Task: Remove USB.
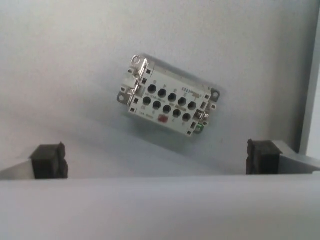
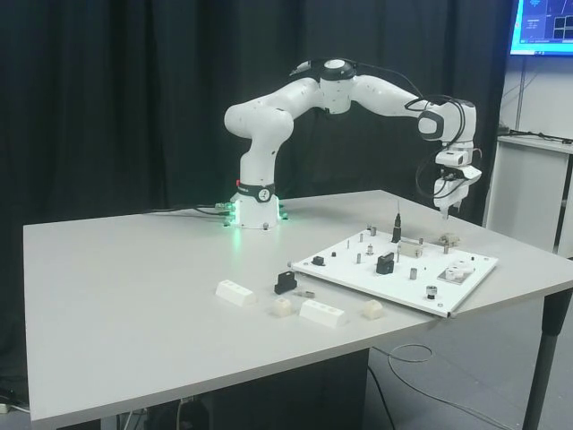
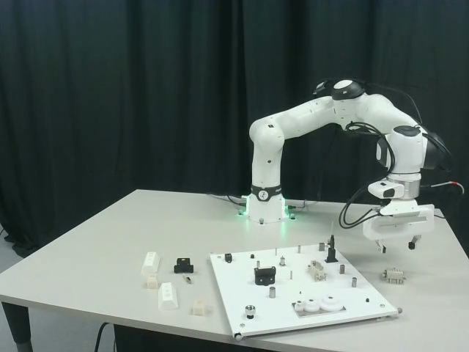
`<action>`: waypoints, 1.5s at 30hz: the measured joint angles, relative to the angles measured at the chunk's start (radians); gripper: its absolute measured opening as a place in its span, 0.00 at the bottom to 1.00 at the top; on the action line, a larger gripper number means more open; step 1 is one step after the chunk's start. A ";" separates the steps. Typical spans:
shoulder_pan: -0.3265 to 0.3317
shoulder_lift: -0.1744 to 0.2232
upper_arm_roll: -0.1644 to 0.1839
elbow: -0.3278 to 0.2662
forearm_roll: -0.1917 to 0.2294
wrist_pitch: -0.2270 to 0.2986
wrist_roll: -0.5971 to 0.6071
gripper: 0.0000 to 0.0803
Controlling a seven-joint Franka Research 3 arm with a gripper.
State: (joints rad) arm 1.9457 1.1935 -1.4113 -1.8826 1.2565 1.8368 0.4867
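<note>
A black curtain backs the grey table [image 2: 134, 287] bearing the white board [image 3: 293, 297], where the upright USB [image 3: 331, 251] stands plugged in, while the empty gripper [image 3: 396, 244] hangs wide-spread above a multi-hole connector [image 1: 167, 102], seen closely only by the wrist camera

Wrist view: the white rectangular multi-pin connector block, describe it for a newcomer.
Find the white assembly board on the grey table. Beside it, under the gripper, lies the white rectangular connector block: two rows of round black holes, alone on bare table.
</note>
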 joint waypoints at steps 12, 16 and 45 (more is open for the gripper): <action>-0.005 0.000 -0.015 -0.001 -0.048 0.001 0.017 1.00; -0.010 0.000 -0.028 -0.003 -0.091 0.001 0.017 1.00; -0.017 0.000 -0.156 -0.140 -0.154 -0.140 -0.213 1.00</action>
State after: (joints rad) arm 1.9288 1.1932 -1.5676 -2.0224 1.1022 1.6964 0.2740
